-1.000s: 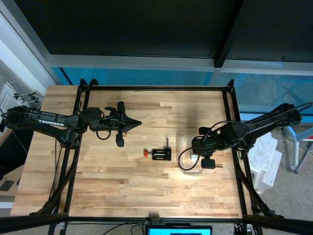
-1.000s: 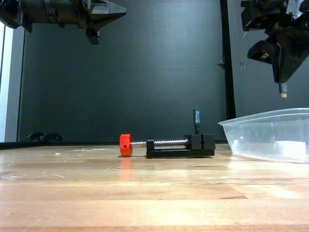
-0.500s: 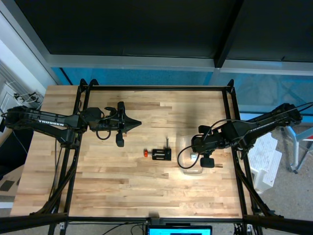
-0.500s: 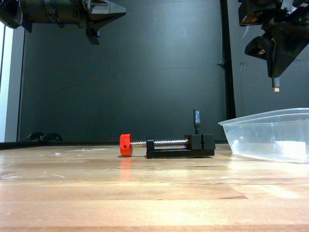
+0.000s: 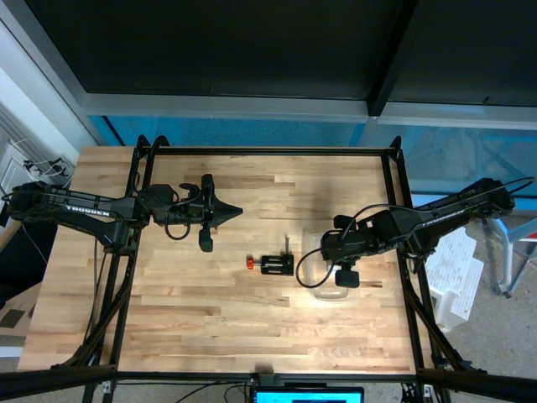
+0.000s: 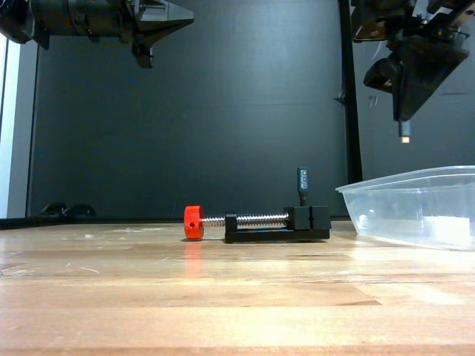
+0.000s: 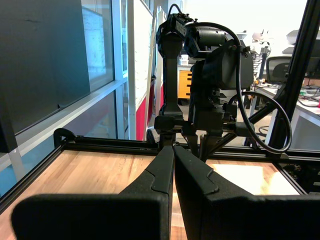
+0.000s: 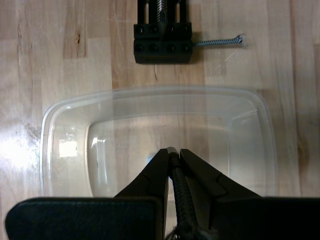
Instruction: Pick the usb-c connector and install on the hub
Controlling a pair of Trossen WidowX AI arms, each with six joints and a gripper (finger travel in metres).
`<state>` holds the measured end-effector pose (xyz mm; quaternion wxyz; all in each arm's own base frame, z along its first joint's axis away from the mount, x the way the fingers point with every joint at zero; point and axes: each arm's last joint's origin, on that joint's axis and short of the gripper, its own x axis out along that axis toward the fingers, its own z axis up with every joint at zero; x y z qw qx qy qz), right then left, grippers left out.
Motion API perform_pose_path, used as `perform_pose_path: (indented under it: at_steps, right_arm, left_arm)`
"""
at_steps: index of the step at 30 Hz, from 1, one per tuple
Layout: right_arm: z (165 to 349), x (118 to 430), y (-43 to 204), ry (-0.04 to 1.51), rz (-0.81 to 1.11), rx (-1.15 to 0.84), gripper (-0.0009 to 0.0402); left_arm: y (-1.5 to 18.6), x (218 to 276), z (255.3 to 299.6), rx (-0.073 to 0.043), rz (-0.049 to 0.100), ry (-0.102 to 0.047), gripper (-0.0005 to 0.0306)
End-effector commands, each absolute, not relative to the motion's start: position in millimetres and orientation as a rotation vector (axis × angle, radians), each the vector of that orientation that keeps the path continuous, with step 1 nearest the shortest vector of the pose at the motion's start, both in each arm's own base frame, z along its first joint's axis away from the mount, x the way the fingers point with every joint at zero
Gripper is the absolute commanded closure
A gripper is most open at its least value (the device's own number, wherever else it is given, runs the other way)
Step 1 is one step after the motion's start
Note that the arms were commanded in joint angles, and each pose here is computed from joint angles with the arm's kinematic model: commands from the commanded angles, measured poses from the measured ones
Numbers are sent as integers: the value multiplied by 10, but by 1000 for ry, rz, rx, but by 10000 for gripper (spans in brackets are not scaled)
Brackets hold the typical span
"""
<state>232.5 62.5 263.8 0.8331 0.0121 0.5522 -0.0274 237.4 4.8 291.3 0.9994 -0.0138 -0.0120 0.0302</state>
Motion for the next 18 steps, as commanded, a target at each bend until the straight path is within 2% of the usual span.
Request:
perform_pose_path:
  at_steps: [1, 18]
  right_arm:
    - [2645, 2382, 616, 1168, -61, 23, 393]
    - [2669, 2728, 625, 1167, -60, -1, 393]
  left_arm:
    - [48, 2375, 2912, -27, 60, -24, 300]
    - [48, 2375, 2912, -27, 60, -24, 300]
